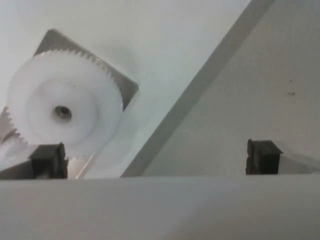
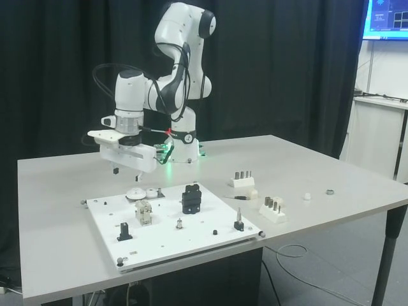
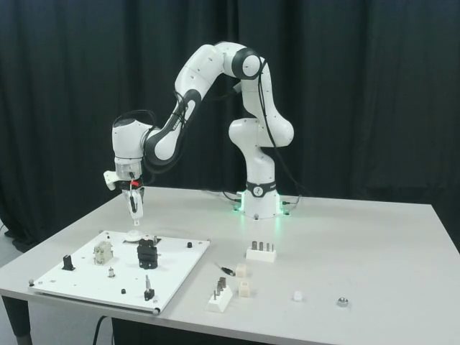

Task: Insert large gear.

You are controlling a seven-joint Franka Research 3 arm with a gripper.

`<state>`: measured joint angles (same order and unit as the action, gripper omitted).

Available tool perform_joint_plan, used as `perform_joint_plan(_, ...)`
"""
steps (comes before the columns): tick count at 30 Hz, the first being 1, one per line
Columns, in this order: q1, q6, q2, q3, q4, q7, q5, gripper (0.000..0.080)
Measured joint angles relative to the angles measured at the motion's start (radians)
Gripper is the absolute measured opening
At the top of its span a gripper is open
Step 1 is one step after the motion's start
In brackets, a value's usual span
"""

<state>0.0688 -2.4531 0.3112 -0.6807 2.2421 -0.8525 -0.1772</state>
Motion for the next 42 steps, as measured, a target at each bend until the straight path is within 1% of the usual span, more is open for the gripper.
perform_joint_plan(8, 0.000, -0.041, 0.013, 0.000, 0.009, -0.002, -0.004, 0.0800)
perform_joint_plan(17, 0.000, -0.074, 0.037, 0.003, 0.010, -0.007, -0.023, 0.0800)
perform_joint_plan(26, 0.000, -0.087, 0.056, 0.005, 0.010, -0.007, -0.050, 0.0800)
perform_joint_plan(42, 0.000, -0.094, 0.079, 0.006, 0.011, -0.007, -0.056, 0.0800)
